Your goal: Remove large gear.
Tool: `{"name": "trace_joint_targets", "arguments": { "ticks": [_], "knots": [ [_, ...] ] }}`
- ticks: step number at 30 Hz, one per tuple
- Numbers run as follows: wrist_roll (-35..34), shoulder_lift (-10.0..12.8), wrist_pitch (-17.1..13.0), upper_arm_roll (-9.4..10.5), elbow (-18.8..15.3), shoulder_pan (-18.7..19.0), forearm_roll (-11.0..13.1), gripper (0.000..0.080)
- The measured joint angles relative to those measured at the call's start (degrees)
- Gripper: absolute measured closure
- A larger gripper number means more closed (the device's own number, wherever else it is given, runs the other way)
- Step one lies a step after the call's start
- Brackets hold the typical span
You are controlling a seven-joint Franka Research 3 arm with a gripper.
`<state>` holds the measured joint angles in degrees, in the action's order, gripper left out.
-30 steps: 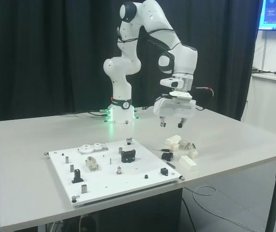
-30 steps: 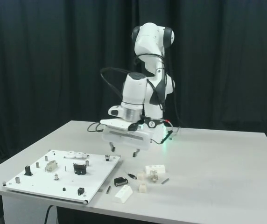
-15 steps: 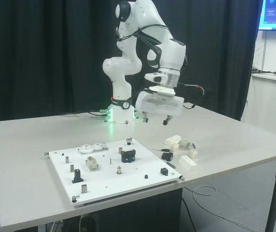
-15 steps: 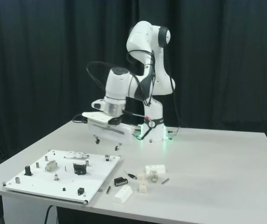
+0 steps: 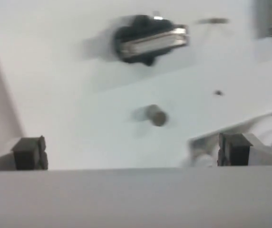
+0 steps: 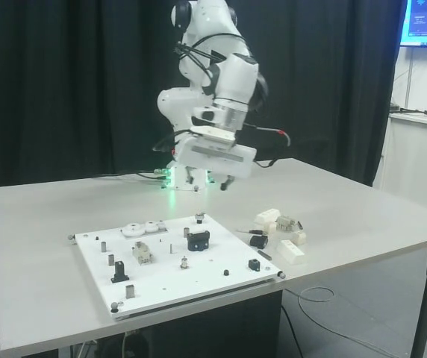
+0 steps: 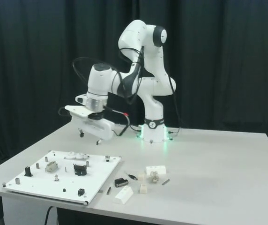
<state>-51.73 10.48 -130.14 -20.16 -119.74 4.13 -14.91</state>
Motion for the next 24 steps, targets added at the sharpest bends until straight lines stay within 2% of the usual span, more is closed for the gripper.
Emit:
{"name": "trace_joint_targets", "arguments": {
  "ticks": [11,20,24],
  "knots": [
    [4.96,0.03,-1.83,-3.24,-0.57,-4.28,-0.68,0.0003],
    [6.68,0.04,-6.84,-6.27,-3.08,-6.88,0.07,0.0003],
    [8.12,0.04,-9.29,-7.54,-4.6,-7.7,1.3,0.0003]
  ]
}}
